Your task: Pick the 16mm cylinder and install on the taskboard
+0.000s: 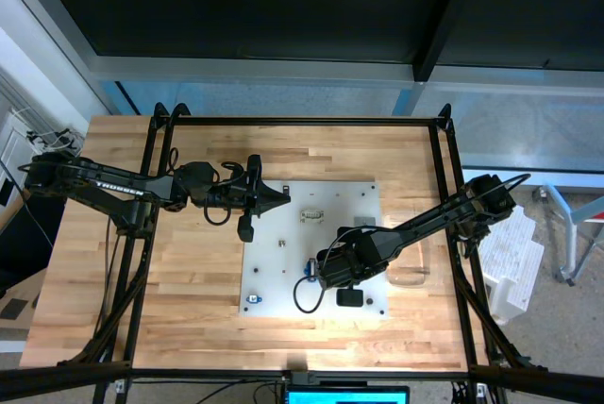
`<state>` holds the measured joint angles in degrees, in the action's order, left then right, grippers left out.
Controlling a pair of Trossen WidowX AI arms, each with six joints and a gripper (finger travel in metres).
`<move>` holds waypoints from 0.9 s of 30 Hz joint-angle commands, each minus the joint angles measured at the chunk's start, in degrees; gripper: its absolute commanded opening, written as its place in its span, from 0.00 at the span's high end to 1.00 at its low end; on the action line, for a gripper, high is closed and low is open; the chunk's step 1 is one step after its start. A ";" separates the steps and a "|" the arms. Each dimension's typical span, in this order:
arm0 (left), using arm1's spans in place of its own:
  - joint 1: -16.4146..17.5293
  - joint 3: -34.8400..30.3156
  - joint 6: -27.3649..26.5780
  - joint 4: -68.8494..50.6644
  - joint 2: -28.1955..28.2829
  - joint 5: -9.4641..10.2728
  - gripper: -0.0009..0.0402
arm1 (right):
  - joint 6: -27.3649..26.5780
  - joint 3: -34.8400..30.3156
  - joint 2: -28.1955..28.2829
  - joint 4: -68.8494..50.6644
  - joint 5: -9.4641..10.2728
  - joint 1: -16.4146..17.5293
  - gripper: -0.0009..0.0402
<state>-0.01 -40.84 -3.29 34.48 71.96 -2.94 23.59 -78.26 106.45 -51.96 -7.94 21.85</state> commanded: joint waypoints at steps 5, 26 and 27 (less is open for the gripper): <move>0.02 -0.02 0.02 0.02 0.02 -0.02 0.98 | 0.04 0.02 0.07 0.48 0.55 0.31 0.95; 0.00 -0.02 0.02 0.02 0.02 -0.02 0.98 | 0.00 0.07 0.07 0.92 1.97 1.40 0.95; 0.00 -0.02 0.02 0.02 0.02 -0.02 0.98 | 0.00 0.11 0.07 0.92 1.95 1.40 0.95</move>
